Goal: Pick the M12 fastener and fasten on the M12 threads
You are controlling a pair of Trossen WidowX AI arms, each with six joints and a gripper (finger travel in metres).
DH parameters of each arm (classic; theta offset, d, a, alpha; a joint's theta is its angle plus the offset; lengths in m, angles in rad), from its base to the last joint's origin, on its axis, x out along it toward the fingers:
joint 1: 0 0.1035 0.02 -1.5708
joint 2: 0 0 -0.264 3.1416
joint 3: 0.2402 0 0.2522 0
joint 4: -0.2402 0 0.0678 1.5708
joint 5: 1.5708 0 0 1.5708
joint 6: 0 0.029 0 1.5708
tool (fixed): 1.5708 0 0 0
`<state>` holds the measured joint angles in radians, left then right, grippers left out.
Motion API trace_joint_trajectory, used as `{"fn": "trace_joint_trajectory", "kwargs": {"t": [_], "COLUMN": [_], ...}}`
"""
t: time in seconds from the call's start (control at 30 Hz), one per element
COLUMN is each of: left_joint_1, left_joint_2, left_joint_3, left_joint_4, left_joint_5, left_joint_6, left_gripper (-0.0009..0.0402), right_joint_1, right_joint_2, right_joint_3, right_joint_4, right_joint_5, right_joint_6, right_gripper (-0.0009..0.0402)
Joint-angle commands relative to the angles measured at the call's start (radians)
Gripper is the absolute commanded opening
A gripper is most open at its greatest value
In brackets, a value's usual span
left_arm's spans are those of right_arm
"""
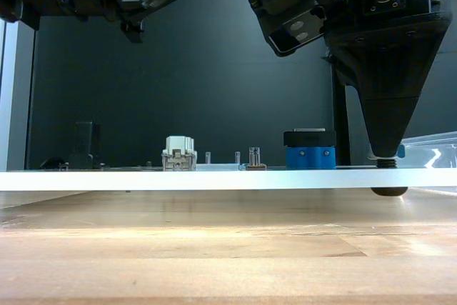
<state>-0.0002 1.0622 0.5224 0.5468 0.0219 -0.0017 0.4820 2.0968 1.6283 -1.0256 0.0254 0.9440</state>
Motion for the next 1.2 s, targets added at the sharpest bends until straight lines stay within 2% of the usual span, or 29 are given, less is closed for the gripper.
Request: {"fn": "trace_joint_trajectory", "kwargs": {"t": [0.03, 0.37, 0.53, 0.87, 1.1, 1.2], "left_joint_1": [0.000, 0.000, 0.000, 0.000, 0.000, 0.000], "left_joint_2": [0.000, 0.000, 0.000, 0.000, 0.000, 0.000], "left_joint_3": [0.000, 0.000, 0.000, 0.000, 0.000, 0.000], "left_joint_4": [0.000, 0.000, 0.000, 0.000, 0.000, 0.000], "left_joint_5": [0.000, 0.000, 0.000, 0.000, 0.000, 0.000], "left_joint_6": [0.000, 0.000, 0.000, 0.000, 0.000, 0.000], "left_gripper": [0.0000, 0.0000, 0.0000, 0.0000, 0.0000, 0.0000], "right_joint_1": [0.000, 0.000, 0.000, 0.000, 0.000, 0.000], "right_joint_2": [0.001, 0.001, 0.001, 0.001, 0.001, 0.001], "right_joint_3": [0.000, 0.000, 0.000, 0.000, 0.000, 0.000], "right_joint_4": [0.000, 0.010, 0.010, 0.010, 0.013, 0.013], "right_joint_5": [0.000, 0.009, 0.009, 0.009, 0.009, 0.009], "right_joint_6": [0.081, 0.459, 0.616, 1.022, 1.217, 1.360], "right_gripper": [0.0020, 0.0020, 0.0020, 0.0020, 0.0020, 0.0020]}}
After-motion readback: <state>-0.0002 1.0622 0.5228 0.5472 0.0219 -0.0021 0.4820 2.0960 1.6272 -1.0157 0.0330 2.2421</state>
